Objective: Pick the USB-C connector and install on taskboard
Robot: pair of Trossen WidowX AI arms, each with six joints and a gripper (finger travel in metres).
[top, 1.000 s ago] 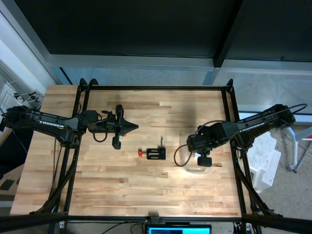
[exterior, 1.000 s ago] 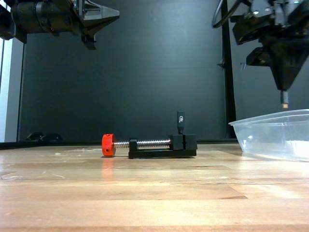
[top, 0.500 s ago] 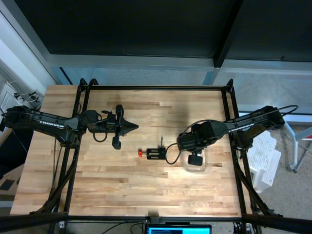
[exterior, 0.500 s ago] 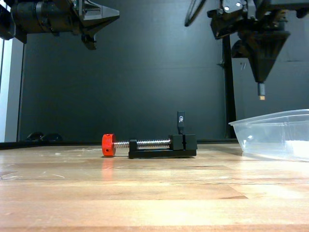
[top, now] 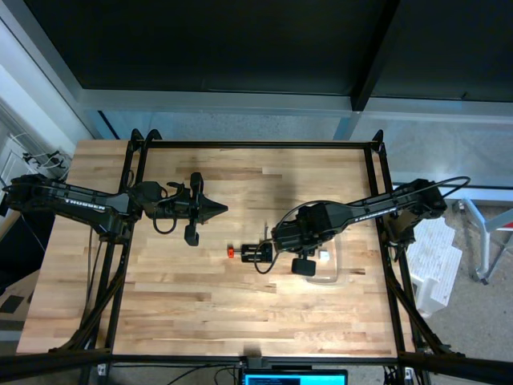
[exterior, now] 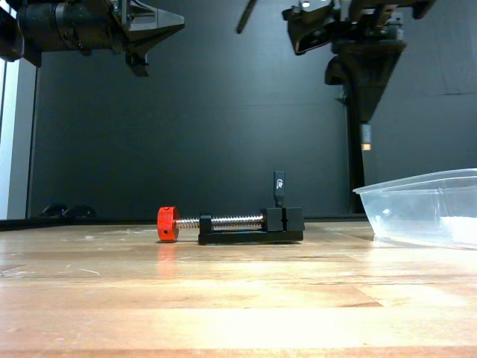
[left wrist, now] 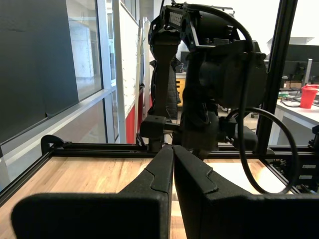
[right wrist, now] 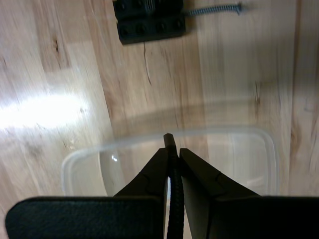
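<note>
Black taskboard (exterior: 250, 227), red-orange knob (exterior: 168, 224); dark-grey USB-C connector (exterior: 365, 136), tan tip; clear tray (exterior: 417, 209); pale wood-grain table (top: 200, 297); black left gripper (top: 221, 209), black right gripper (right wrist: 171, 155).

Wooden table (top: 200, 305), dark wall (exterior: 223, 112) (matte), tall windows (left wrist: 84, 50)

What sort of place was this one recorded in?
Probably a robotics lab inside an office: a wooden table in a black metal frame, with glass partitions and desks behind. The left pincer hangs shut over the table's left side; the right pincer holds a plug high near the clear tray.
</note>
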